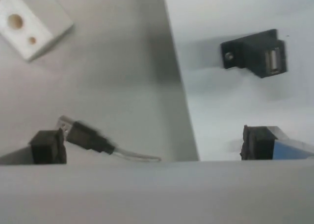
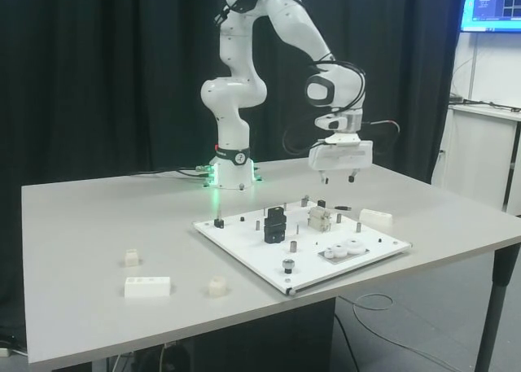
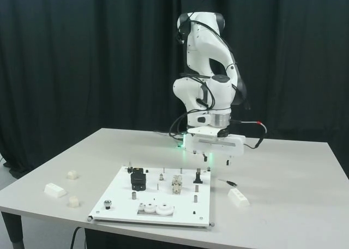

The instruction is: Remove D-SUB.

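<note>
Nearest the table's front edge, three small white blocks are lying apart from each other. Behind them, a white assembly board is resting flat, carrying white gears at its near side and a black fixture further in.

Just beside that fixture, near the middle of the board, a pale boxy connector that we are taking to be the D-SUB is sitting seated in the board, standing upright. Its long axis and facing are too small for us to tell.

Beyond the board's far edge, a black USB plug with its cable is lying on the grey table, near a white block with two holes. A black USB socket is standing on the board close by.

The gripper is hovering above this far edge, fingers spread wide, holding nothing, well apart from the D-SUB. Behind it, the white arm is rising from its green-lit base before a black curtain.
</note>
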{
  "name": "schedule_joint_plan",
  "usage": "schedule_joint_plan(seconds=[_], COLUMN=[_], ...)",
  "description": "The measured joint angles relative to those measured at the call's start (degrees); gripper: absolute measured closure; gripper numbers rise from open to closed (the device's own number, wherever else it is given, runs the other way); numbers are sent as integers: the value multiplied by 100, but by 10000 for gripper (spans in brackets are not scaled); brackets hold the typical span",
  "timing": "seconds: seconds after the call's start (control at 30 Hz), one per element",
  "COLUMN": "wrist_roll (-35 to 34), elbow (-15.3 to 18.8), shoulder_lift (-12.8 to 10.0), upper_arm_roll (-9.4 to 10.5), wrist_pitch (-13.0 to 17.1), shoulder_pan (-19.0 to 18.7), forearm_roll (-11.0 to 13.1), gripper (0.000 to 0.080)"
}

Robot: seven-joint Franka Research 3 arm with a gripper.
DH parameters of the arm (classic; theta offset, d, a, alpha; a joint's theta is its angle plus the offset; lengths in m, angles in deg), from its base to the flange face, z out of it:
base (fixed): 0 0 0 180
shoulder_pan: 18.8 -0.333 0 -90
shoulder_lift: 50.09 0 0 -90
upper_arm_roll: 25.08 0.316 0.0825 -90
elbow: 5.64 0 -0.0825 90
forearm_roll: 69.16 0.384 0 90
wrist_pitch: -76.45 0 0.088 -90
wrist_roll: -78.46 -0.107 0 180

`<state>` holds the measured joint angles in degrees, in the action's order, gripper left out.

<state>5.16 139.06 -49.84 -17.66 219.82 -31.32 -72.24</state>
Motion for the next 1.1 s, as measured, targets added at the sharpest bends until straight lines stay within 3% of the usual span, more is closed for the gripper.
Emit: schedule_joint_plan(seconds=[0.3,1.1], wrist_roll=[-20,-70], elbow=[8,-92], shoulder_lift=[-29,-35], upper_arm_roll=[-5,67], wrist_pitch=[-28,5], shoulder_pan=[219,278], forearm_roll=[-215,-224], gripper=[3,3])
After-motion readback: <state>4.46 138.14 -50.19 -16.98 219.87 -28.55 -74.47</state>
